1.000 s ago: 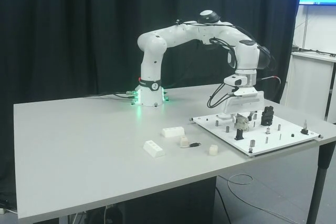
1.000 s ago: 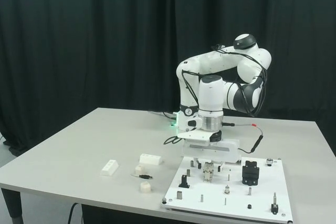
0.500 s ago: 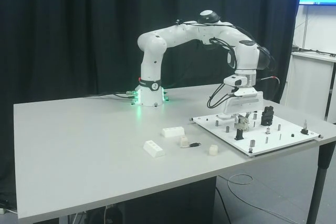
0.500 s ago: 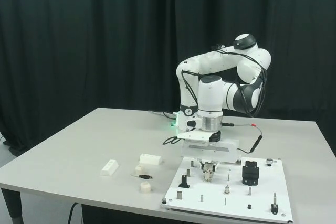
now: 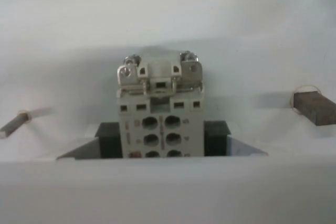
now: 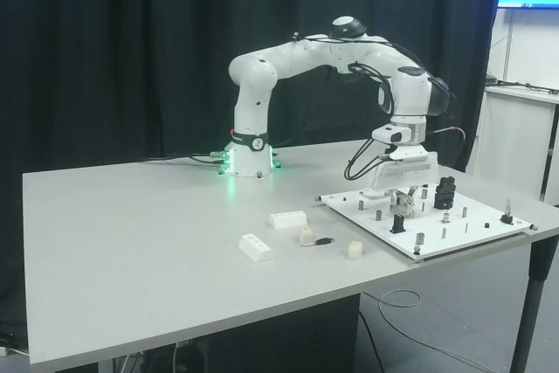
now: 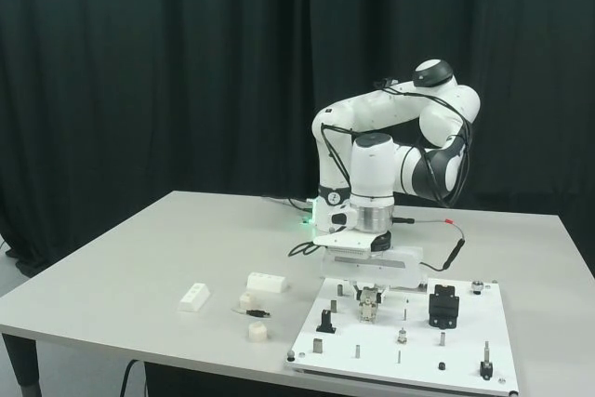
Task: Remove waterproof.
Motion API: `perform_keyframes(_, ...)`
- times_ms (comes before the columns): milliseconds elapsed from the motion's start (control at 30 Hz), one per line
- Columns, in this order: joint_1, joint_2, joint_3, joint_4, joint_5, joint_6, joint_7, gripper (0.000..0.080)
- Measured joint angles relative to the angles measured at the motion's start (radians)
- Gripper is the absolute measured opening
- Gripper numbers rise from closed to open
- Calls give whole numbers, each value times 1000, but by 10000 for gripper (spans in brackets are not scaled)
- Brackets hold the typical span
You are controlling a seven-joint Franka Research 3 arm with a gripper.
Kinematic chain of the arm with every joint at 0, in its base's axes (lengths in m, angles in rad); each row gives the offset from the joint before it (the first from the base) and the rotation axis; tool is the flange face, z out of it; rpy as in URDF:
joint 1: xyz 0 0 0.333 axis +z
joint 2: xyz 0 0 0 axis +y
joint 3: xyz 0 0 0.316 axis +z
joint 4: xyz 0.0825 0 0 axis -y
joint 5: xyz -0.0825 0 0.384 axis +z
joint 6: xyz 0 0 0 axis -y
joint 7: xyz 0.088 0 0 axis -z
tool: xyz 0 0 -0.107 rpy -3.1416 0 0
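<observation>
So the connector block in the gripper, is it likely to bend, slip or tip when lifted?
The connector block looks rigid, with a moulded body and metal clips, so bending seems unlikely. It stands tall between the gripper fingers, so it might tilt. Its flat sides probably resist slipping.

Lab: black curtains (image 7: 186,72), bolted robot arm (image 7: 390,151)

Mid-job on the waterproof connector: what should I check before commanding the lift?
1. The tool is centred on the waterproof connector: ok, one of the fingers sits on each side of it.
2. Grip closed: ok, both fingers appear to touch the connector's sides.
3. Connector free of the white board: cannot tell, its base is hidden.
4. Black block clear of the tool: ok, it stands apart from it.
5. Loose white parts out of the way: ok, they lie on the grey table beside the board.
</observation>
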Motion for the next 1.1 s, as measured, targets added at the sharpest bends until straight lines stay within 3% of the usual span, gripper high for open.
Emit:
perform_keyframes(733,3,-8,-12,9,-33,-9,-6,313)
perform_keyframes(1100,19,-18,-100,31,-84,-80,-6,313)
